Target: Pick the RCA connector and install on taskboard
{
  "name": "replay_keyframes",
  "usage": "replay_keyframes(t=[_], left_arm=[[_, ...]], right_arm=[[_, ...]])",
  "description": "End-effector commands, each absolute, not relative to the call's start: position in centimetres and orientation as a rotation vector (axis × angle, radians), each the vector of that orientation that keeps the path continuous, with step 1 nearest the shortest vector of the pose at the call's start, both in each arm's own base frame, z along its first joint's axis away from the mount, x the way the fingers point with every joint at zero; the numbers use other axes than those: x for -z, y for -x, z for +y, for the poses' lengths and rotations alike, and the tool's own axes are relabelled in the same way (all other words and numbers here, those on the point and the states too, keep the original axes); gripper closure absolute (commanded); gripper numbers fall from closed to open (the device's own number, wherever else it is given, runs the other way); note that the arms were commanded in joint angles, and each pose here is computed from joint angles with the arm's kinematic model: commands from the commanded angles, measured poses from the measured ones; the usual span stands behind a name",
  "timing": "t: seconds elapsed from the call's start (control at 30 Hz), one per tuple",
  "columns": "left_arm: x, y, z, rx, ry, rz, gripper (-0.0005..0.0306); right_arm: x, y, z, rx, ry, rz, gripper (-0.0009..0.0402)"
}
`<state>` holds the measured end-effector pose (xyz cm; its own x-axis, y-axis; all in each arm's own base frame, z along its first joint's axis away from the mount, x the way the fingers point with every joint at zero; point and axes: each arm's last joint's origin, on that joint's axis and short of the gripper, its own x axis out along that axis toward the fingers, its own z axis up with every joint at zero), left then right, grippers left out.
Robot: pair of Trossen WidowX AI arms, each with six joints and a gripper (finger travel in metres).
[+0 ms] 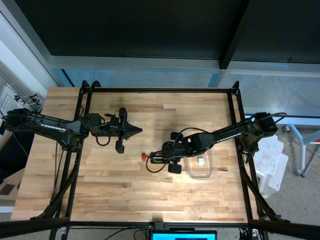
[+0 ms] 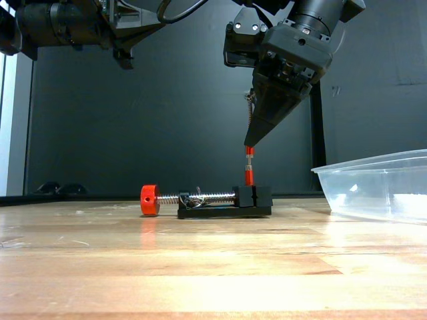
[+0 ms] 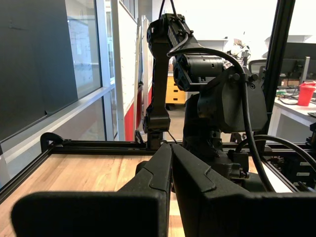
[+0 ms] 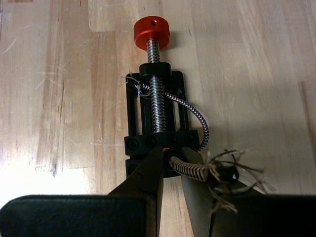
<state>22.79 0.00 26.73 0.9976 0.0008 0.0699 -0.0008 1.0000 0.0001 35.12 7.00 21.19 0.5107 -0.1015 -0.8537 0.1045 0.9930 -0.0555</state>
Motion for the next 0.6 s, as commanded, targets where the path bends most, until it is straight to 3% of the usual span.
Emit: replay_keyframes(t=[0.03, 0.6], left_arm=[[-26.72, -22.79, 0.01, -0.001, 0.0, -0.07, 0.03], [-26.72, -22.79, 0.0, 0.0, 0.0, -0.07, 0.03]], right_arm=[[-21.06, -35.2, 7.03, 0.121, -0.001, 1.029, 0.0393], [-20.8, -35.15, 7.0, 0.122, 0.0, 1.026, 0.0393]])
